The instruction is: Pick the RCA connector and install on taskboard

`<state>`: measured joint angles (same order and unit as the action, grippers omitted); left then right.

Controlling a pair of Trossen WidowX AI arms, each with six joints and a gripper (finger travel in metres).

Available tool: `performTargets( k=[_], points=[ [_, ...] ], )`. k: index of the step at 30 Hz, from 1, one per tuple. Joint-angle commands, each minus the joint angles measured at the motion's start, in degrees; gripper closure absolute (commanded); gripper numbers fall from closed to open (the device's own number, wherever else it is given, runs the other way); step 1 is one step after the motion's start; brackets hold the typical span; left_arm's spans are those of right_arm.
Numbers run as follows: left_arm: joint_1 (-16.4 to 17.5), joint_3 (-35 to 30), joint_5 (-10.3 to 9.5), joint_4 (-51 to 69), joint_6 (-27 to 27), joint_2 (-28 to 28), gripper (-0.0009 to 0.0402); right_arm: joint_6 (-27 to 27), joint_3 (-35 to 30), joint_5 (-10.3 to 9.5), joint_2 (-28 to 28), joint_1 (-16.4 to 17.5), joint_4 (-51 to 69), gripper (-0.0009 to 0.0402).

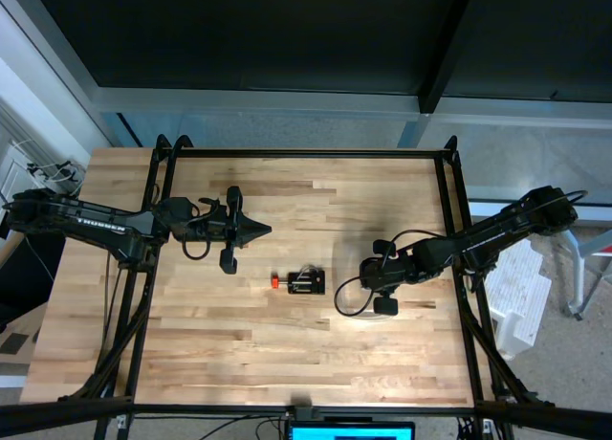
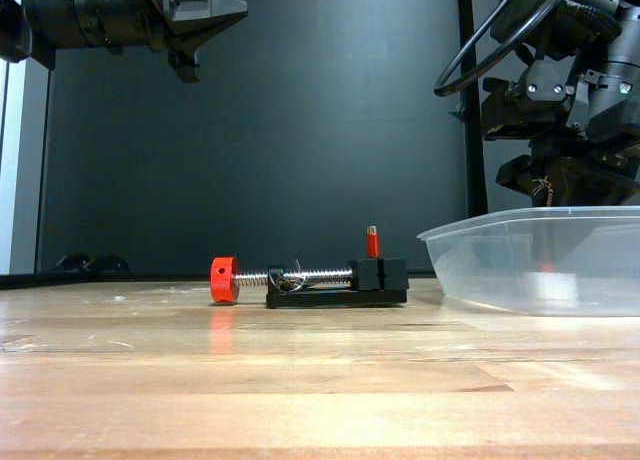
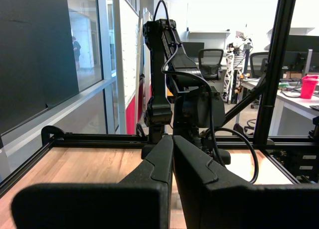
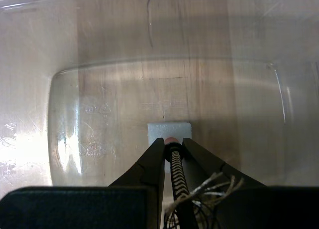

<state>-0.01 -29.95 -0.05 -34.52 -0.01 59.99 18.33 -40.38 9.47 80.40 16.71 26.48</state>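
Right pincer [image 4: 173,143]: narrowed onto RCA connector [image 4: 169,130], over clear tray [image 2: 480,265]
RCA connector: clamped at pincer tips, 3 o'clock of taskboard [image 1: 306,284]
Left pincer [image 1: 260,230]: raised, pressed closed, 10 o'clock

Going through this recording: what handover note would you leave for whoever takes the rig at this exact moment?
Left gripper: shut, empty, parked high over the table's left side.
Right gripper: lowered into the clear tray, apparently shut on the RCA connector, which rests on the tray floor.
Taskboard: mid-table, left of the tray and apart from it, red knob end pointing left.
Done: reach and, it seems, the grasp.
Left: lift the connector out, carry it over, install it on the taskboard.
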Motion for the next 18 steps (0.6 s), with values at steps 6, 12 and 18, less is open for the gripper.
performTargets(
  k=[6, 12, 18],
  points=[
    [0.0, 0.0, 0.02, 0.0, 0.0, 0.0, 0.0393, -0.5, 0.0, 0.00, 0.0, 0.0, 0.0, 0.0386],
    [0.0, 0.0, 0.02, 0.0, 0.0, 0.0, 0.0393, -0.7, 0.0, -0.04, -0.1, 0.0, 0.1, 0.0392],
    [0.0, 0.0, 0.02, 0.0, 0.0, 0.0, 0.0393, -0.8, -1.0, -0.02, -0.9, 0.0, 1.3, 0.0391]
  ],
)
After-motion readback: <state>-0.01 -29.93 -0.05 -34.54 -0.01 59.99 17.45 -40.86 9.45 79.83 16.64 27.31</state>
